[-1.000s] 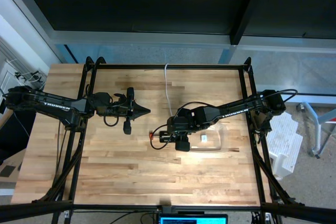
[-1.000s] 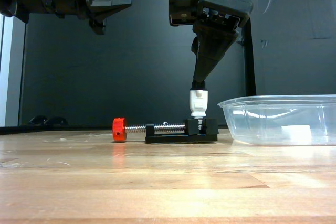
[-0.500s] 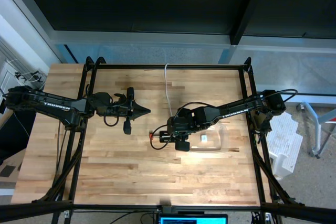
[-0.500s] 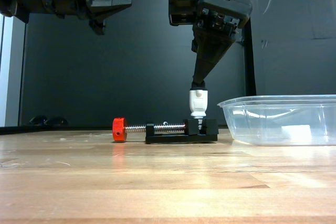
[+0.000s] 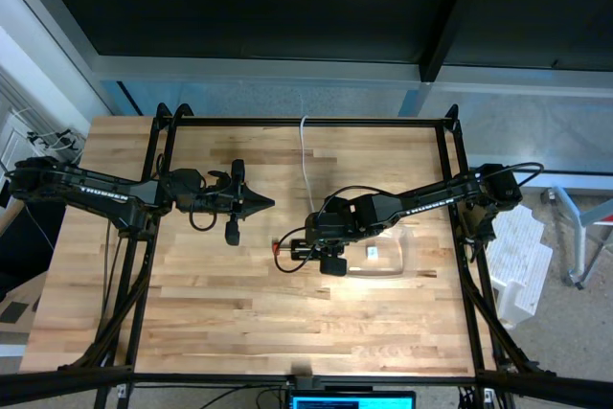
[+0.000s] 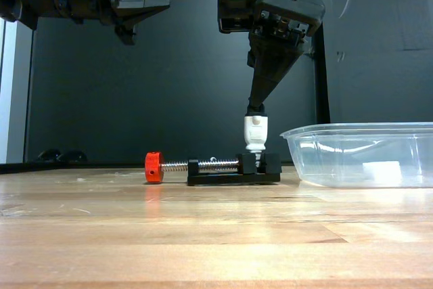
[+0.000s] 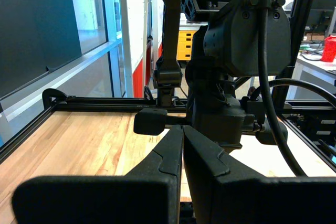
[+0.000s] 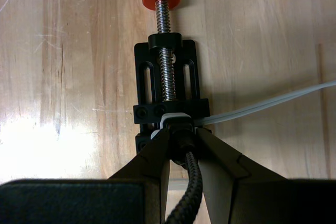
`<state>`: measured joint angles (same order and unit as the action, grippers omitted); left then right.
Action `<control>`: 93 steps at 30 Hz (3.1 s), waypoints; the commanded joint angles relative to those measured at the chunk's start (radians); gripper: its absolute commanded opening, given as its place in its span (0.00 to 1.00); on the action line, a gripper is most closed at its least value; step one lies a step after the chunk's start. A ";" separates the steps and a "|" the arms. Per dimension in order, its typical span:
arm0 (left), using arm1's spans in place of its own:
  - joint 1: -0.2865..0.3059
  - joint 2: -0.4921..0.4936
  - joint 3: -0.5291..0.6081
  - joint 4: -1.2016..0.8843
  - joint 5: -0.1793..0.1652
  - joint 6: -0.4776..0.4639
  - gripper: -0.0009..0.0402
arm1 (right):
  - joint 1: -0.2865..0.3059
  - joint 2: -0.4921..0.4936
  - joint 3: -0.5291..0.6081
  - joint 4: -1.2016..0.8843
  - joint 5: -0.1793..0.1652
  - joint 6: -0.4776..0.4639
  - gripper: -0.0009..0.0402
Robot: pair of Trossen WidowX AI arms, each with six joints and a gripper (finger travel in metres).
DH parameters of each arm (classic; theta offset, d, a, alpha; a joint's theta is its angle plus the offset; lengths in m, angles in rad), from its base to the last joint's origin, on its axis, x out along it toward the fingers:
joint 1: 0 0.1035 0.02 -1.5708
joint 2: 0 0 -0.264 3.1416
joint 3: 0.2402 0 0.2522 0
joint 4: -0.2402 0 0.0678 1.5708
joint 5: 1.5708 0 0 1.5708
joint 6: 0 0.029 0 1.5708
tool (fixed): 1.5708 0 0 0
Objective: Remove the power plug from the receptacle and place in the container
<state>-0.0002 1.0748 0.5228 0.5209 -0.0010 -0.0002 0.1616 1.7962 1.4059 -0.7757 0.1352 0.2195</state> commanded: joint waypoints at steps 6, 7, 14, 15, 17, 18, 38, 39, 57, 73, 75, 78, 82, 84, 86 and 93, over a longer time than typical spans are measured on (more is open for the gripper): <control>0.000 0.000 0.000 0.000 0.000 0.000 0.02 | 0.000 -0.016 0.006 0.000 -0.005 0.000 0.02; 0.000 0.000 0.000 0.000 0.000 0.000 0.02 | 0.000 -0.017 0.006 0.000 -0.005 0.000 0.02; 0.000 0.000 0.000 0.000 0.000 0.000 0.02 | 0.000 -0.026 0.019 -0.026 -0.005 0.000 0.02; 0.000 0.000 0.000 0.000 0.000 0.000 0.02 | 0.000 -0.026 0.026 -0.037 -0.005 -0.001 0.02; 0.000 0.000 0.000 0.000 0.000 0.000 0.02 | 0.000 -0.026 0.042 -0.055 -0.005 -0.003 0.02; 0.000 0.000 0.000 0.000 0.000 0.000 0.02 | 0.000 -0.026 0.050 -0.065 -0.005 -0.004 0.02; 0.000 0.000 0.000 0.000 0.000 0.000 0.02 | 0.027 -0.168 -0.016 -0.163 -0.003 0.014 0.02; 0.000 0.001 0.000 0.000 0.000 0.000 0.02 | 0.032 -0.182 -0.043 -0.147 -0.003 0.020 0.02; 0.000 0.000 0.000 0.000 0.000 0.000 0.02 | 0.089 -0.346 -0.482 0.229 0.003 0.064 0.02; 0.000 0.000 0.000 0.000 0.000 0.000 0.02 | 0.126 -0.461 -0.645 0.286 0.012 0.143 0.04; 0.000 0.000 0.000 0.000 0.000 0.000 0.02 | 0.135 -0.461 -0.654 0.303 0.013 0.143 0.06; 0.000 0.000 0.000 0.000 0.000 0.000 0.02 | 0.140 -0.461 -0.661 0.320 0.015 0.144 0.11; 0.000 0.000 0.000 0.000 0.000 0.000 0.02 | 0.142 -0.461 -0.661 0.322 0.030 0.143 0.18; 0.000 0.000 0.000 0.000 0.000 0.000 0.02 | 0.143 -0.462 -0.661 0.322 0.030 0.143 0.22; 0.000 0.000 0.000 0.000 0.000 0.000 0.02 | 0.144 -0.467 -0.661 0.320 0.030 0.143 0.26; 0.000 0.000 0.000 0.000 0.000 0.000 0.02 | 0.146 -0.499 -0.661 0.307 0.030 0.143 0.39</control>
<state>-0.0002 1.0748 0.5224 0.5213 -0.0010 -0.0002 0.3069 1.3033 0.7444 -0.4637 0.1650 0.3634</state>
